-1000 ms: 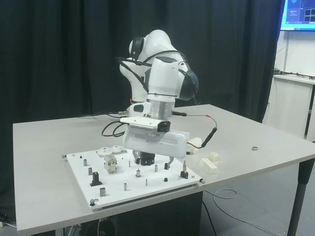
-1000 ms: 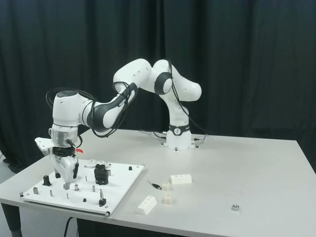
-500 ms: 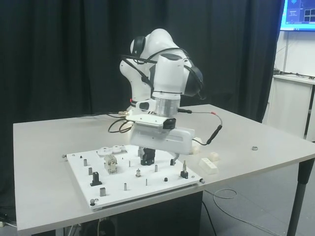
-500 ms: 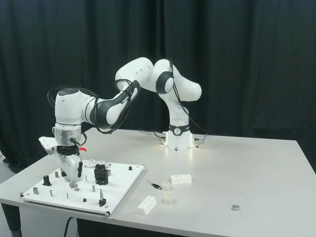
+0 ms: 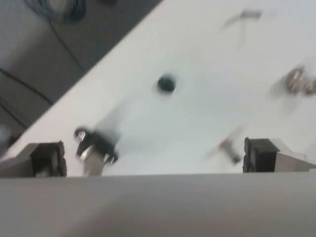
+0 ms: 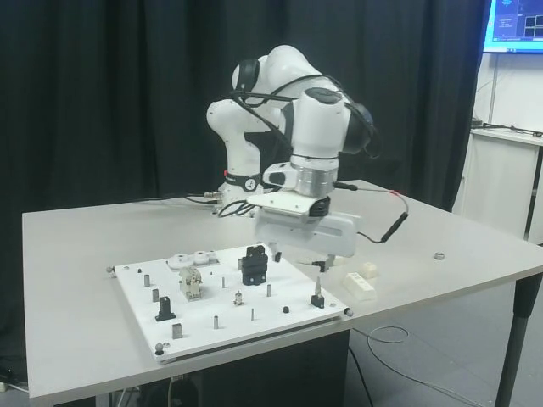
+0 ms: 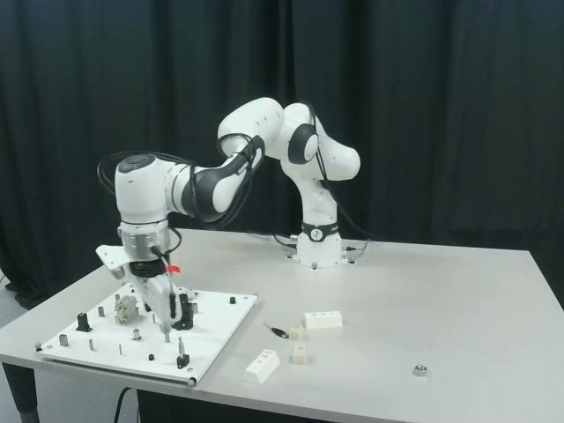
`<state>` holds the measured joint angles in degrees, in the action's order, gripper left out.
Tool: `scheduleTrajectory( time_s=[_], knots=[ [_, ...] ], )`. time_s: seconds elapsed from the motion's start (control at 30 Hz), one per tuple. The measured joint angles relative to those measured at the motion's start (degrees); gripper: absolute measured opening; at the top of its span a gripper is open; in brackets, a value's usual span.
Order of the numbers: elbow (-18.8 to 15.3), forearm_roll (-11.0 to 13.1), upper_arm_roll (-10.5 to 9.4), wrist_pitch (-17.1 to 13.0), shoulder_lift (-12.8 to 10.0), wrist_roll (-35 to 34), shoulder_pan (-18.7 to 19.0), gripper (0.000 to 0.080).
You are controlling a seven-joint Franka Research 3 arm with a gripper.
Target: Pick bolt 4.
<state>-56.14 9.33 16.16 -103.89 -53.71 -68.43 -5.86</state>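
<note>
A white board (image 6: 204, 326) carries several small pins and bolts. One upright bolt in a black holder (image 6: 316, 297) (image 7: 181, 357) stands near the board's front corner, on the side of the white blocks. My gripper (image 6: 299, 259) (image 7: 155, 315) hangs open just above that end of the board and holds nothing. In the wrist view the gripper (image 5: 153, 157) is spread wide. That bolt in its black holder (image 5: 94, 148) lies close to one fingertip (image 5: 47, 159). A thin pin (image 5: 229, 148) sits near the other.
A black fixture (image 6: 253, 264) (image 7: 181, 310) stands on the board right behind the gripper. White blocks (image 6: 361, 284) (image 7: 323, 319) (image 7: 263, 365) and a cable plug (image 7: 278, 331) lie on the grey table beside the board. A small nut (image 6: 439, 254) (image 7: 420, 370) rests farther off.
The arm has swung across the board from its middle toward the corner nearest the white blocks. The gripper has stayed open and holds nothing.
</note>
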Motion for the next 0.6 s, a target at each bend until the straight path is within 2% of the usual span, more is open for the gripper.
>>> scheduleTrajectory(
  time_s=[0.33, 0.6],
  knots=[
    [-0.14, 0.0, 0.0, 6.36, 0.89, -5.45, 3.8, 0.08],
    [-0.28, 0.0, 0.0, 10.07, 1.14, -9.67, 6.89, 0.08]
  ],
)
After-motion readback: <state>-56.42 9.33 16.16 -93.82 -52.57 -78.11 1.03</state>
